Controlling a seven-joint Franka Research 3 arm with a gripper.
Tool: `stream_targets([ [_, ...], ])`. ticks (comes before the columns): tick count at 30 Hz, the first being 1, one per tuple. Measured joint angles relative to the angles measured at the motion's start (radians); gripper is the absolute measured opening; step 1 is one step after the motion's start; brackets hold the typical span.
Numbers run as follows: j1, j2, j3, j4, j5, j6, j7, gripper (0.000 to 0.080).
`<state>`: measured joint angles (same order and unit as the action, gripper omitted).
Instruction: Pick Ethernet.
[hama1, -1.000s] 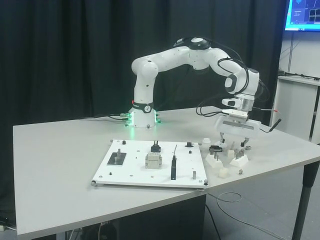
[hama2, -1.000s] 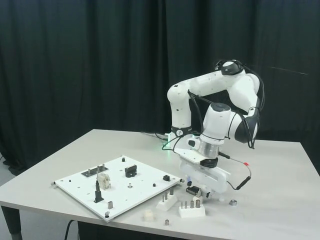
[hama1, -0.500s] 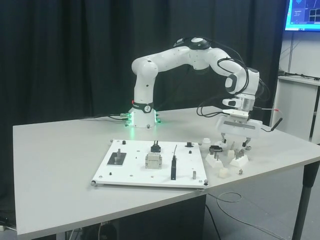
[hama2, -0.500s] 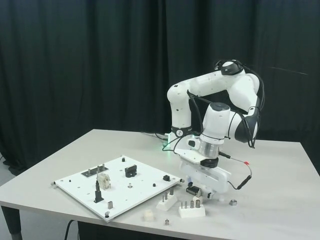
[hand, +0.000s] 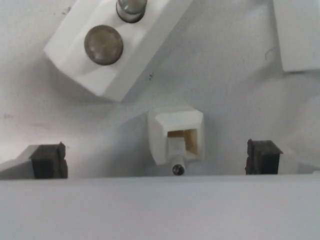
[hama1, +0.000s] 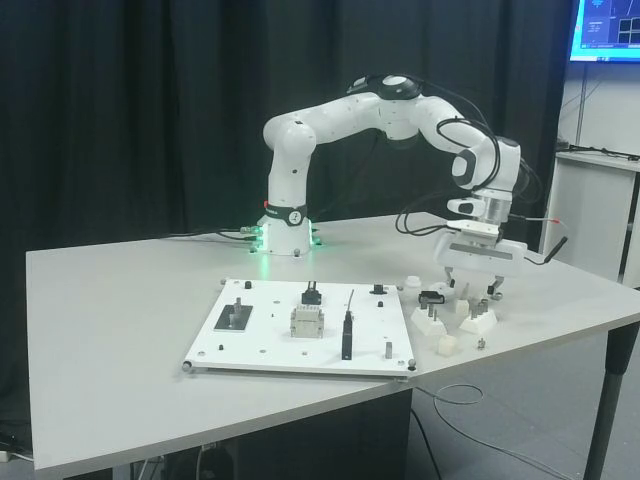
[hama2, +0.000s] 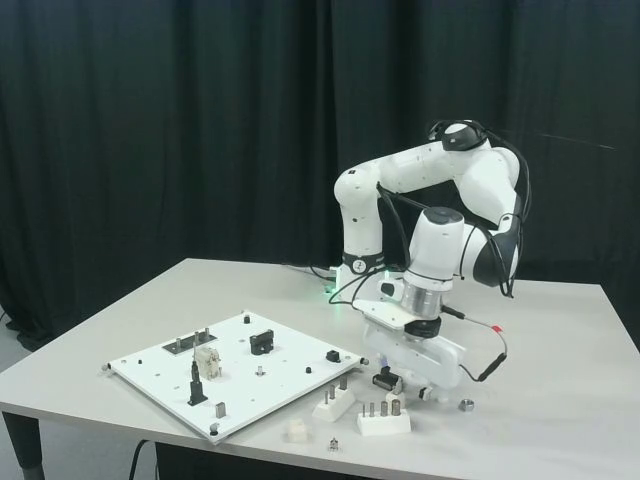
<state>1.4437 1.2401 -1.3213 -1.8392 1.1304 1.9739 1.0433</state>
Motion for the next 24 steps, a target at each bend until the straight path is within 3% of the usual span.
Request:
stream_targets([
  [19, -0.004, 0.000, 0.007, -0.002, -0.006, 0.000, 0.036, 0.0800],
  [20, -0.005, 0.000, 0.007, -0.003, -0.007, 0.000, 0.036, 0.0674],
  [24, -0.009, 0.001, 0.009, -0.005, -0.012, 0.000, 0.036, 0.0674],
])
